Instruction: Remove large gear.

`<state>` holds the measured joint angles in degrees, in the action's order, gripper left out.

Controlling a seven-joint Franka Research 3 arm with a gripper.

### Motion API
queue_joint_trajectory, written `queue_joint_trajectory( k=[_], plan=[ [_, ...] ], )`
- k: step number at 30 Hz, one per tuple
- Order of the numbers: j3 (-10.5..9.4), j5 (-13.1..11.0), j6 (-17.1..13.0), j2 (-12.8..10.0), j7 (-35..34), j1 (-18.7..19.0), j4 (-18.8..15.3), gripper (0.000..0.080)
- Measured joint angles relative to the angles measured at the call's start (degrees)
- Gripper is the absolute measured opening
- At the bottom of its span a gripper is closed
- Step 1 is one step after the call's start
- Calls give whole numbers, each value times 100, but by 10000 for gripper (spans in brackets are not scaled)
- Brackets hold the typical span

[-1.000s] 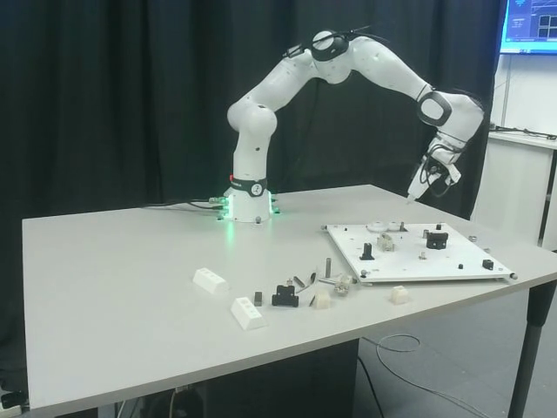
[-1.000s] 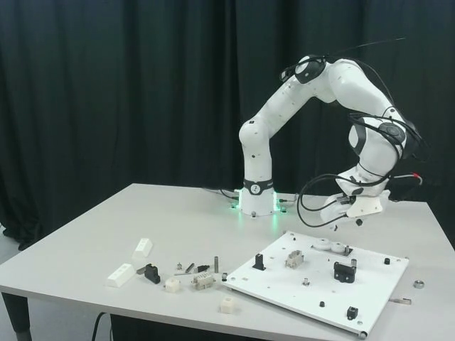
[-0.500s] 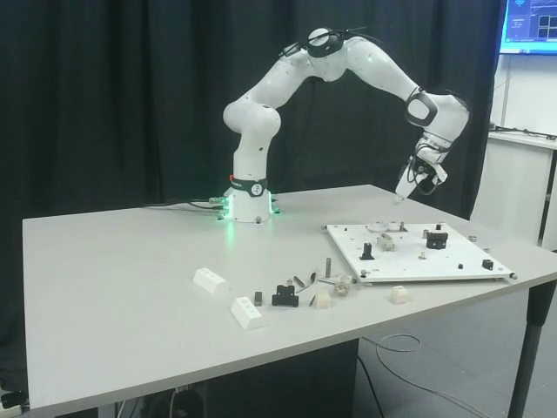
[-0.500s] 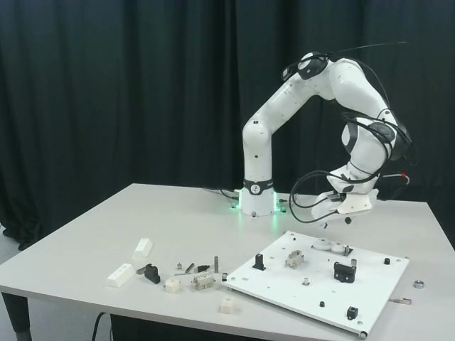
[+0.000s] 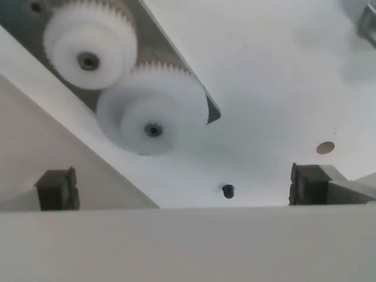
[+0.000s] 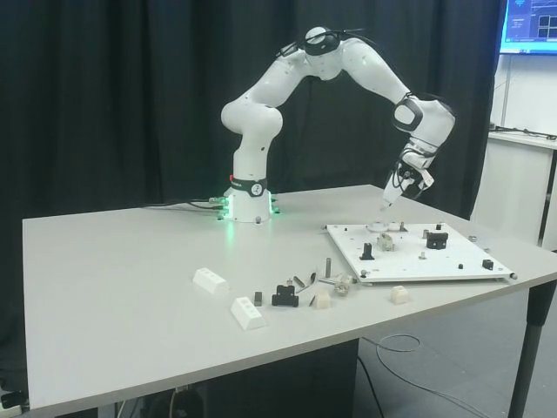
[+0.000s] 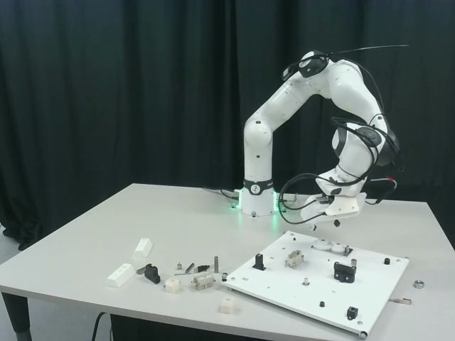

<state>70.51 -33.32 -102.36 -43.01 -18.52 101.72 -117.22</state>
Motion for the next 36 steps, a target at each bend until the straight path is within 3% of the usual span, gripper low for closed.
queue_joint_trajectory(
  k=[18,36],
  plan=[
    [181,-453,-611,-4,389,422,-709,800],
    [260,-610,-1033,-29,50,930,-1023,800]
  ],
)
